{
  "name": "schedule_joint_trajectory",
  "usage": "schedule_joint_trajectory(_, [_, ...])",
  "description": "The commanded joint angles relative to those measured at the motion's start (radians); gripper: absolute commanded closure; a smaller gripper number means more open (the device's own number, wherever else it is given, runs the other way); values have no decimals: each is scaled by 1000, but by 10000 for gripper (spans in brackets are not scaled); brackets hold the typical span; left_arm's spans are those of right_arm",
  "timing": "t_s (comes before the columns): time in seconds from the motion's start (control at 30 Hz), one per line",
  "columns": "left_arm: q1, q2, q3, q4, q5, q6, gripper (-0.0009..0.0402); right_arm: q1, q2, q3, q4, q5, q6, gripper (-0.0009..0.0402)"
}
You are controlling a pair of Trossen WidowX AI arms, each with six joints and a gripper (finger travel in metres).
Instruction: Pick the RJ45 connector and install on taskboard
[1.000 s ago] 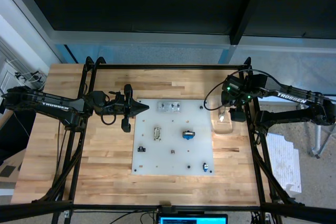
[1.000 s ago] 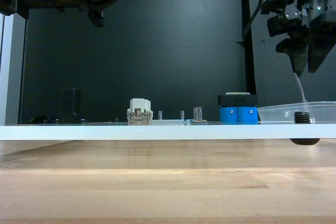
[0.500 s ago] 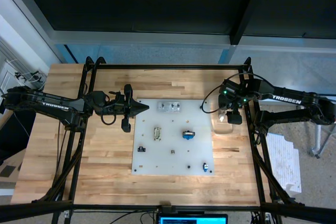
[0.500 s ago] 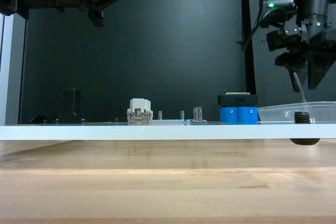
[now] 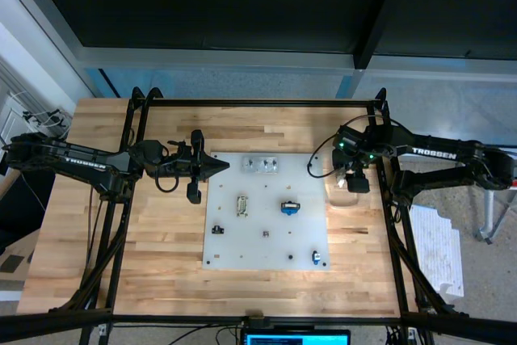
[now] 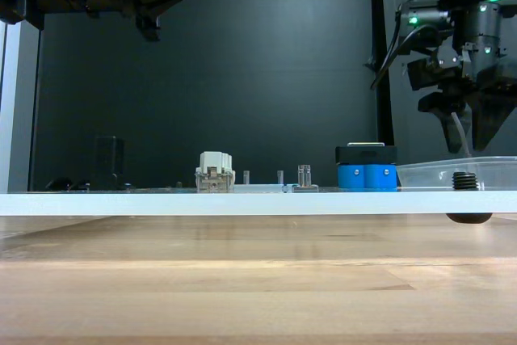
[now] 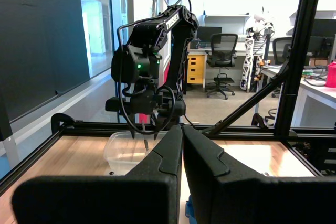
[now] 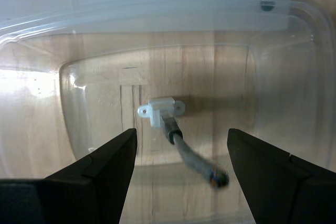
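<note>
Here, clear tray (image 8: 294,77): it sits on the wooden surface (image 5: 161,240), just beside the right edge of the taskboard (image 5: 242,240).
In the tray: the RJ45 connector (image 8: 160,111). It is a small white plug lying on the tray floor. A short gray cable (image 8: 184,150) comes out of it and leans up.
Right gripper (image 6: 467,145): it hangs low over the tray, pointing down. Its fingers are spread wide, one on each side of the connector, and they are not pinching it. The cable rises between the fingers, but I cannot tell if it touches one.
Left gripper (image 5: 223,166): it hovers high up by the left edge of the taskboard, pointing across it. Its fingers are pressed together and hold nothing.
Taskboard: a flat white board in the middle of the surface.
On the taskboard: a silver block (image 5: 262,166) near the far edge, a beige connector (image 5: 241,206), a blue piece (image 5: 289,208), a second blue piece (image 5: 317,259) by the near right corner, and a small black bit (image 5: 218,252).
</note>
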Motion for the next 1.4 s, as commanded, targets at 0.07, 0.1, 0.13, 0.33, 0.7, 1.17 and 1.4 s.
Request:
schedule_joint_trajectory(0.07, [0,0,0,0,0,0,393,0,15,-11,14,0,-1,153])
schedule_joint_trajectory(0.1, [0,0,0,0,0,0,393,0,14,-17,19,0,-2,153])
schedule_joint_trajectory(0.13, [0,0,0,0,0,0,393,1,14,-23,22,-1,-5,153])
schedule_joint_trajectory(0.33, [0,0,0,0,0,0,393,2,14,-35,25,-18,-45,156])
schedule_joint_trajectory(0.7, [0,0,0,0,0,0,393,9,14,-52,50,-49,-67,203])
schedule_joint_trajectory(1.17, [0,0,0,0,0,0,393,11,12,-58,55,-40,-68,262])
schedule_joint_trajectory(1.4, [0,0,0,0,0,0,393,12,12,-53,43,-40,-68,311])
